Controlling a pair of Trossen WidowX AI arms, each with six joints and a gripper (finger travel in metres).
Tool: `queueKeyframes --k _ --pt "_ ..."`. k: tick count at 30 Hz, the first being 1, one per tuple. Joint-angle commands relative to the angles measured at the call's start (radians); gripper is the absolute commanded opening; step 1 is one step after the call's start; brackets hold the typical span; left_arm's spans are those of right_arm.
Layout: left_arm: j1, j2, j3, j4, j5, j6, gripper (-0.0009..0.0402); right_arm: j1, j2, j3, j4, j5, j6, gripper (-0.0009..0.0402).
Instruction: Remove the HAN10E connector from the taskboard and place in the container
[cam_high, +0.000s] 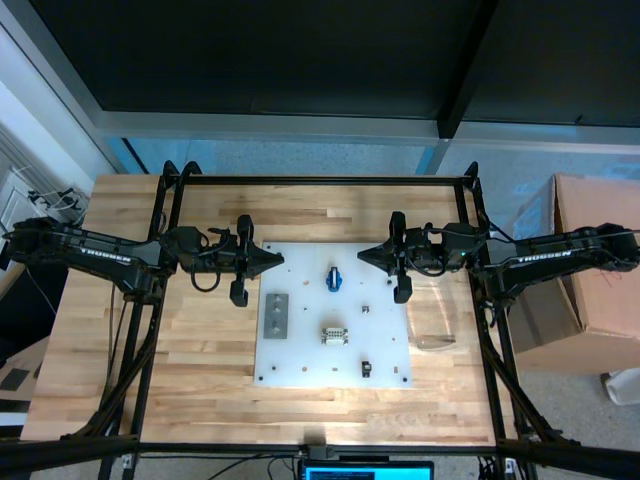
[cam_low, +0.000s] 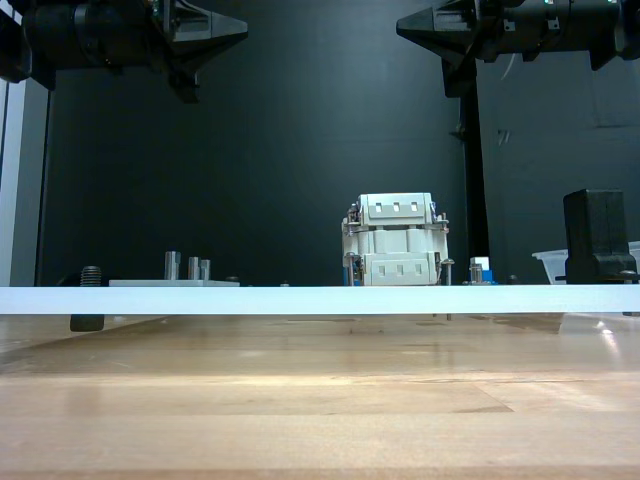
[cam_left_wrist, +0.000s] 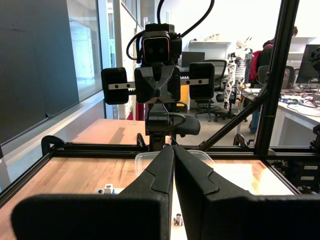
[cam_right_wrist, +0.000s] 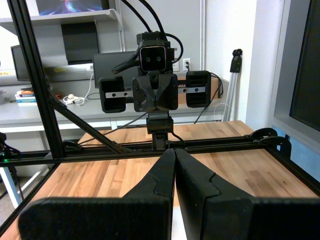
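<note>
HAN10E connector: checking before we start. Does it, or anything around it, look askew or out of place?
Nothing stands out. The HAN10E connector sits upright in its seat on the taskboard. The left gripper and right gripper hang above the board's far side, jaws shut, holding nothing.

Right hand (cam_right_wrist: 174, 151): both fingers pressed flat together, tips meeting, held above the wooden tabletop (cam_right_wrist: 250, 172).
Left hand (cam_right_wrist: 154, 94): straight across, over the tabletop's opposite edge, pointing back this way; its fingers look closed, though head-on that is hard to judge.
Frame rail (cam_right_wrist: 215, 143): black, running along that opposite edge.
</note>
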Motion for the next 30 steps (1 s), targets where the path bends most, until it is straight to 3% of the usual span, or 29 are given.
queueKeyframes --k 1,25,30 --pt "0.0 0.0 0.0 0.0 0.0 0.0 0.0 0.0 0.0 0.0 0.0 0.0 0.0 0.0" --pt "0.0 0.0 0.0 0.0 0.0 0.0 0.0 0.0 0.0 0.0 -0.005 -0.001 0.002 0.0" --pt "0.0 0.0 0.0 0.0 0.0 0.0 0.0 0.003 0.003 0.036 -0.161 -0.001 0.038 0.0"
